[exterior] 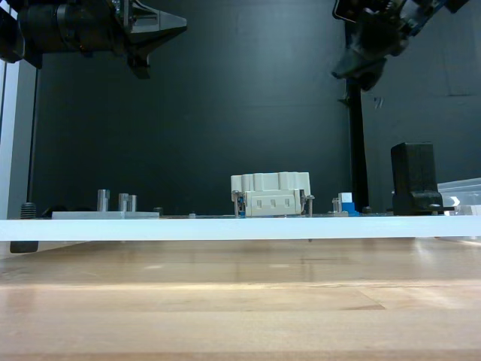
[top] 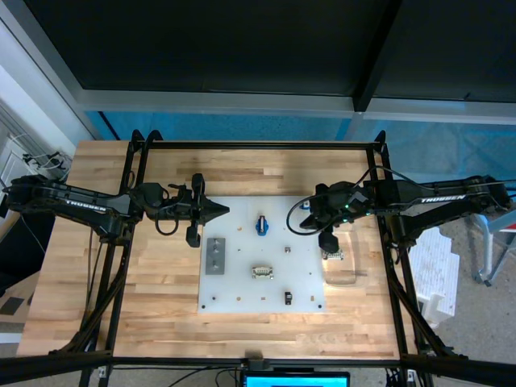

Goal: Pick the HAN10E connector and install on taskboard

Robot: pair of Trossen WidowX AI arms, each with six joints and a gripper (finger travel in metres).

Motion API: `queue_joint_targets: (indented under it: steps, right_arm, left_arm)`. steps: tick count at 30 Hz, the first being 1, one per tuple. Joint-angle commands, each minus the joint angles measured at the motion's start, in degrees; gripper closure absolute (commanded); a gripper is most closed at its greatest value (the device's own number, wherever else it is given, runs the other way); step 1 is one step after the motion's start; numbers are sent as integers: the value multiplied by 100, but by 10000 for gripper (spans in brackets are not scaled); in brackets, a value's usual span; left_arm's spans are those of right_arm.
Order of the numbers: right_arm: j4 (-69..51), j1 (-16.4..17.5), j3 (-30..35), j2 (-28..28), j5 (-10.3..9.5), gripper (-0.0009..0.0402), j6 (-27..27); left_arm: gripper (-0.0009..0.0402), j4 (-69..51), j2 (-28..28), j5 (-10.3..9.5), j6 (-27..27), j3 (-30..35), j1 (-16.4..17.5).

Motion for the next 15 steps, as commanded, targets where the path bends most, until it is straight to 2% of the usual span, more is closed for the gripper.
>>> queue_joint_targets:
  steps: [1, 10, 15]
  right_arm:
    - [-623, 101, 175, 7, 24, 394, 35]
    - [-1886, 365, 378, 7, 85, 393, 238]
    - [-2463, 404, 378, 7, 208, 393, 323]
  left_arm:
    - [392, 2, 2, 0, 0, 0, 0]
    - [392, 2, 2, 0, 0, 0, 0]
    - [392, 2, 2, 0, 0, 0, 2]
